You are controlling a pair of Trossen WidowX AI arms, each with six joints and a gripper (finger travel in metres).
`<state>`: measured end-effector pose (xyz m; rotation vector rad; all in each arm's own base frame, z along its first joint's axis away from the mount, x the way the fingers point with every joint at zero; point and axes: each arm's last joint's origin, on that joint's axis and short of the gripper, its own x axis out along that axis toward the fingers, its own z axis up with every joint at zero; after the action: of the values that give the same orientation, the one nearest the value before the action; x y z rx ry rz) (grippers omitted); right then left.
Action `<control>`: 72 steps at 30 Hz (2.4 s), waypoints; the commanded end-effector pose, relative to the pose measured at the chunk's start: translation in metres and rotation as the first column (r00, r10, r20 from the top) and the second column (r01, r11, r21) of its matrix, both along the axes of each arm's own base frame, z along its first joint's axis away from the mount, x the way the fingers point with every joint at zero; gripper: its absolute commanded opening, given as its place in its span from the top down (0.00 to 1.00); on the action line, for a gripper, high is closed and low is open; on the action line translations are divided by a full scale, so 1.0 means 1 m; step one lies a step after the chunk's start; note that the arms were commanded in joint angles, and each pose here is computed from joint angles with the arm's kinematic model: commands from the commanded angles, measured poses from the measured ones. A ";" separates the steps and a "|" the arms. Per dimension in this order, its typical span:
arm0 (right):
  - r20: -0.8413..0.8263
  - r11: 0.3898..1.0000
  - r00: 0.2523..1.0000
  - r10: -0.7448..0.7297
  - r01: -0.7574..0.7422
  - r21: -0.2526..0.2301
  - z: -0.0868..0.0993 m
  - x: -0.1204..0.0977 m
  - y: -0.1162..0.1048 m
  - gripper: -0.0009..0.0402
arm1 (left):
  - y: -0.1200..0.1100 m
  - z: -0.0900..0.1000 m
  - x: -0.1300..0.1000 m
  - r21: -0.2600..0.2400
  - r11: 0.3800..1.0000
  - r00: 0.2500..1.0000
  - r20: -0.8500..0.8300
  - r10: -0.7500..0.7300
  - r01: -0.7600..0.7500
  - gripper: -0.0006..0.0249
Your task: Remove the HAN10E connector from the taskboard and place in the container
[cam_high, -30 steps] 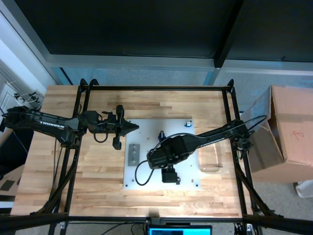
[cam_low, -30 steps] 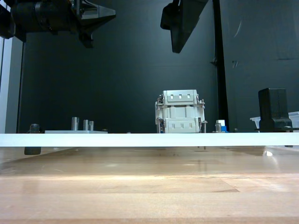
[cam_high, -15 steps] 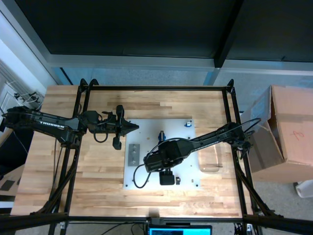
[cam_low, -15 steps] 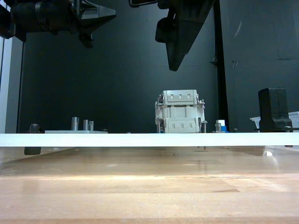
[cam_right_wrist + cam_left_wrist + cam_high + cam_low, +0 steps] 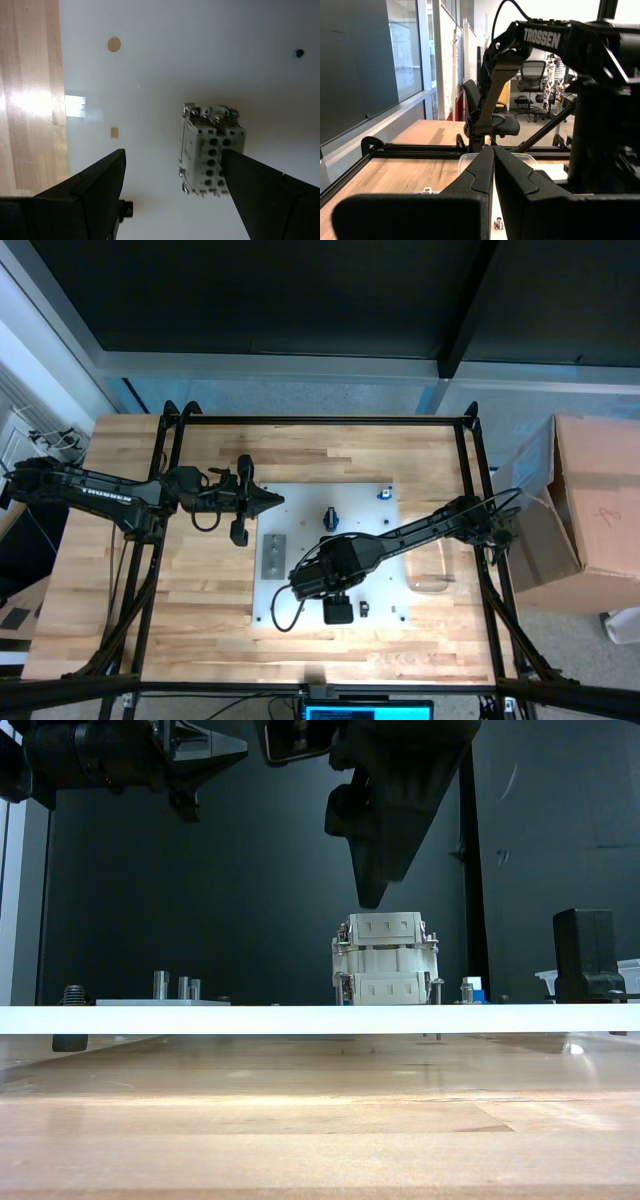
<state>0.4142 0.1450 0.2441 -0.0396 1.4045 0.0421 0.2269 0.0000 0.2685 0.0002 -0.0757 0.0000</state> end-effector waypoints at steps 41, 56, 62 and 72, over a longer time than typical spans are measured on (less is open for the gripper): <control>0.030 1.000 0.999 -0.015 0.015 0.003 0.008 -0.004 0.003 0.33 | 0.000 0.000 0.000 0.000 1.000 1.000 0.001 0.000 0.000 0.98; 0.056 1.000 0.998 -0.017 0.016 0.011 0.048 -0.027 -0.006 0.33 | 0.000 0.000 0.000 0.000 1.000 1.000 0.000 0.000 0.000 0.98; 0.060 1.000 0.998 -0.017 0.017 0.012 0.050 -0.028 -0.007 0.33 | 0.000 0.000 0.000 0.000 1.000 1.000 0.001 0.000 0.000 0.98; 0.054 0.995 0.994 -0.097 0.096 0.024 0.049 -0.024 -0.018 0.33 | 0.000 0.000 0.000 0.000 1.000 1.000 0.000 0.000 0.000 0.98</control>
<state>0.3883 0.1320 0.2940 0.0180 1.3456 0.0021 0.2268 0.0000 0.2686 0.0002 -0.0761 0.0000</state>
